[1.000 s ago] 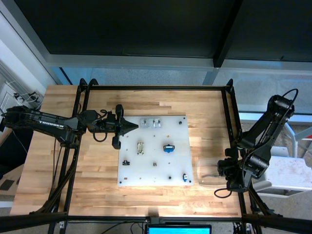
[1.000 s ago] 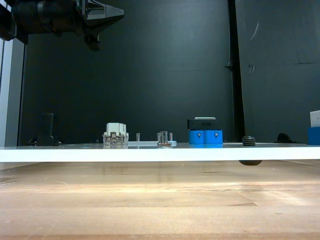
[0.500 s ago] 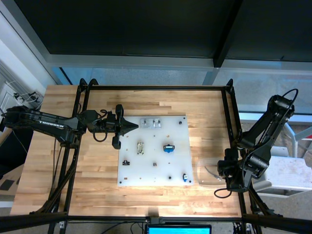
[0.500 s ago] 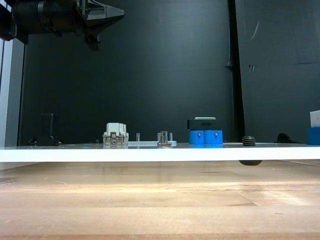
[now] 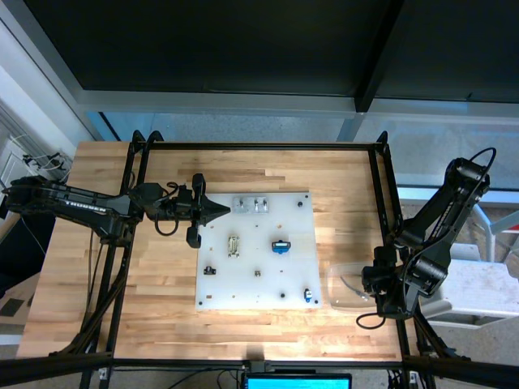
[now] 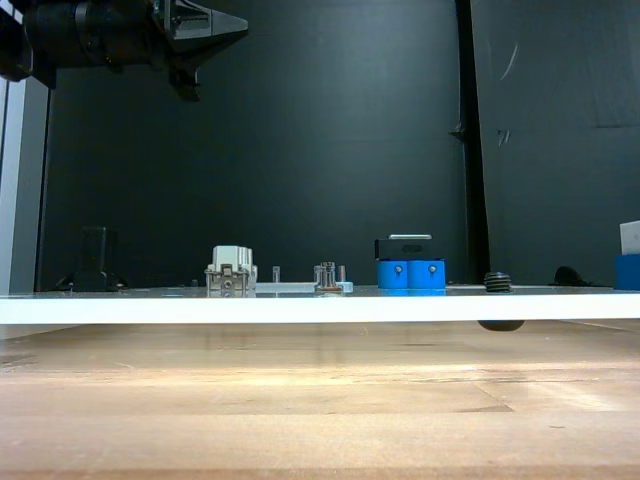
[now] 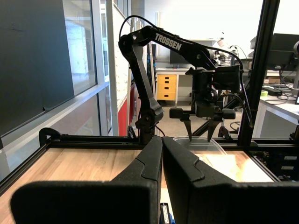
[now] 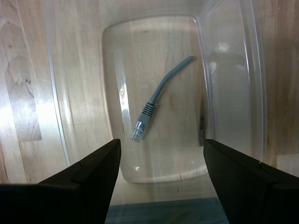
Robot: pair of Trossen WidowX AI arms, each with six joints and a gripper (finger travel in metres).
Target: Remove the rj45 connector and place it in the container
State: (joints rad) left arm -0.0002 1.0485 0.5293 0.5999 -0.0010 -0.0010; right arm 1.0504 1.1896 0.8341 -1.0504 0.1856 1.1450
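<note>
Right wrist view: I see the rj45 connector, a clear plug with a ribbed grey boot and a short grey cable stub, lying flat on the floor of the container, a clear shallow plastic tub with rounded corners
Connector contact: loose; I see it below the gap between the spread fingers, touching neither
Right gripper: above the container, pointing down into it; black fingers spread wide, gripping nothing
Container position: on the light wooden table, just beside the right edge of the square white board, with a narrow strip of wood between them
Left gripper: held high near the board's far left corner, pointing toward the right arm; black fingers pressed together, gripping nothing
Left wrist view: I see the right gripper across the table, its two fingertips apart and hanging just over the container
Low view: I see the left gripper well above the board; a pale grey socket housing and a blue block with a black top stand on the board, apart from each other
</note>
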